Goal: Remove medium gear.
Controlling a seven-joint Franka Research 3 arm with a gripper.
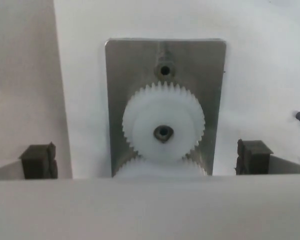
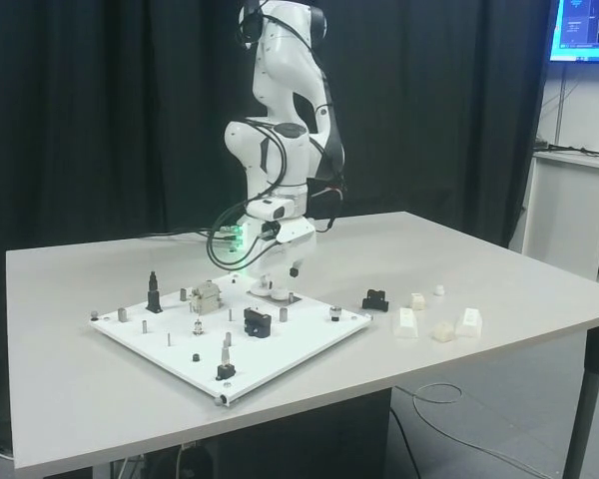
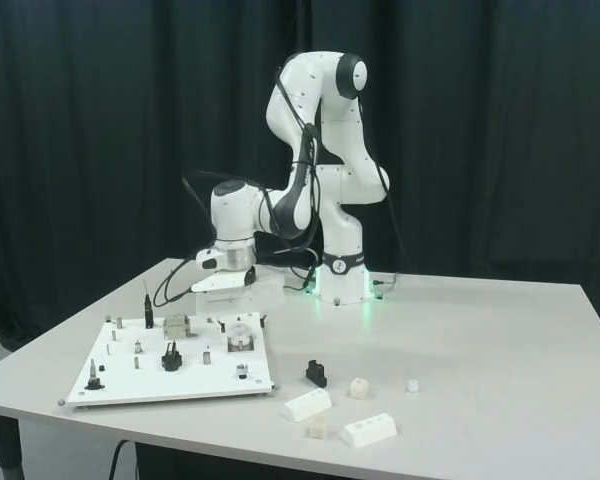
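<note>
Fingers [image 1: 145, 159] spread; lower gear [image 1: 160, 169] mostly hidden.

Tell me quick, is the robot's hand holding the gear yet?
Gripper: open, holding nothing; its fingers hang on either side above the medium gear.

I am looking into a robotics lab. Black curtains [image 3: 100, 120] close off the space behind the white arm [image 3: 320, 190], which is bolted to a grey tabletop [image 3: 480, 350]. A white board [image 2: 270, 349] of small test fittings lies on it, and a screen [image 2: 587, 30] hangs in one corner.
</note>
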